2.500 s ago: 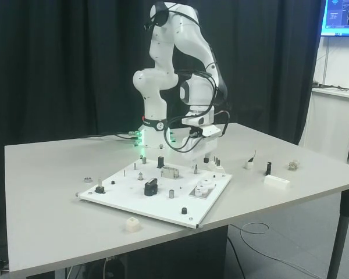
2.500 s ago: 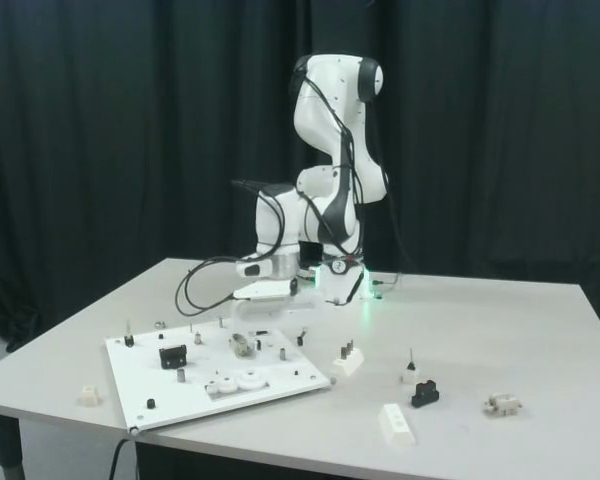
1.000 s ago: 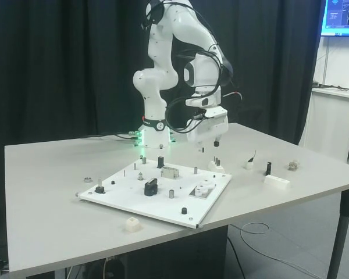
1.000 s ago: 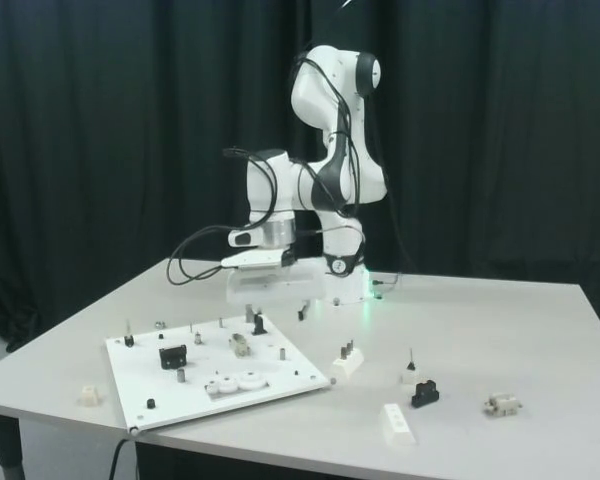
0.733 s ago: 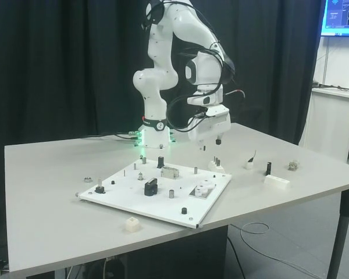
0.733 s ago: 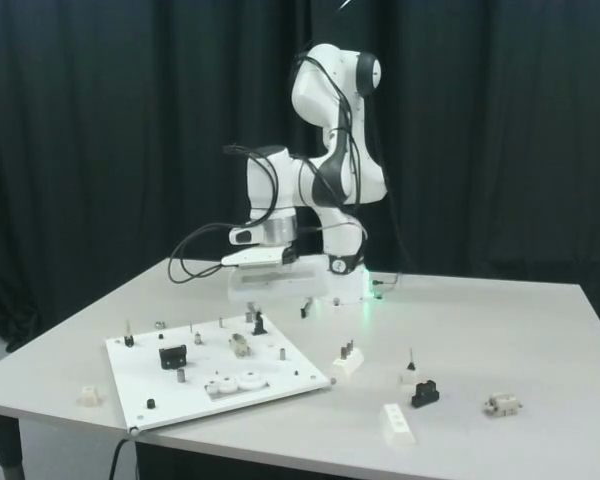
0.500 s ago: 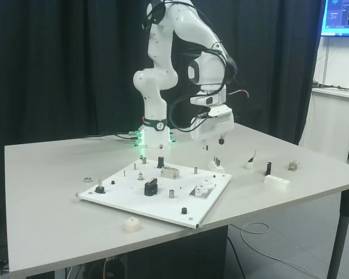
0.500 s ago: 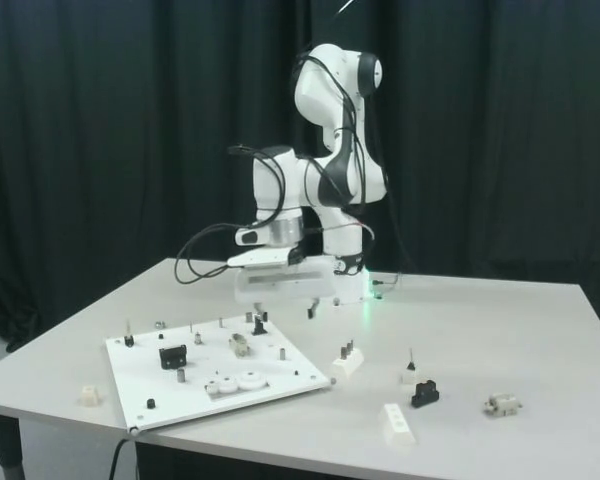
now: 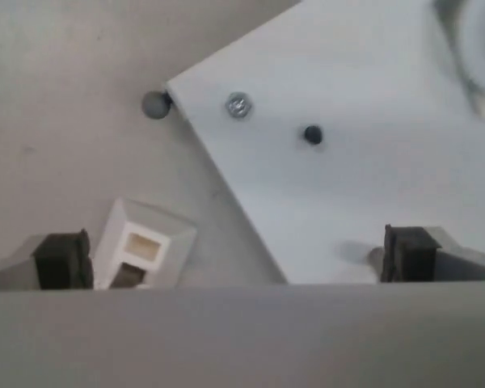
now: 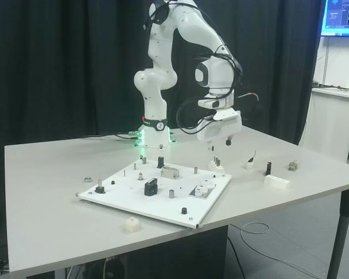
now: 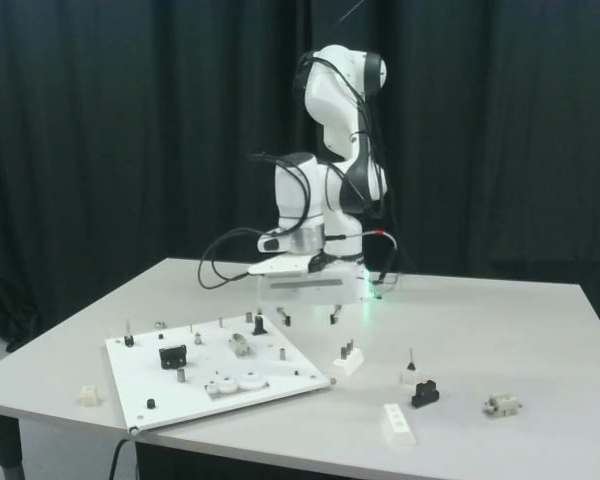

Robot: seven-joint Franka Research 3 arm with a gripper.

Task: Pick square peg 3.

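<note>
While the gripper [image 11: 308, 318] hangs with fingers spread apart and nothing between them, a white peg holder [image 9: 142, 246] lies on the grey table [image 10: 41, 174] just beside the white board's [image 10: 128, 197] corner, dark pegs [image 11: 348, 349] standing in it.

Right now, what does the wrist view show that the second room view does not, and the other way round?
Only the wrist view: the screw and the grey foot at the white board's corner, and the square socket in the top of the white holder block.

Only the second room view: the whole arm, the grey table, a white cube near the table's front edge, and loose parts beyond the holder, such as a black part.

Both: the board, the holder beside it, and the open, empty hand above them.
</note>
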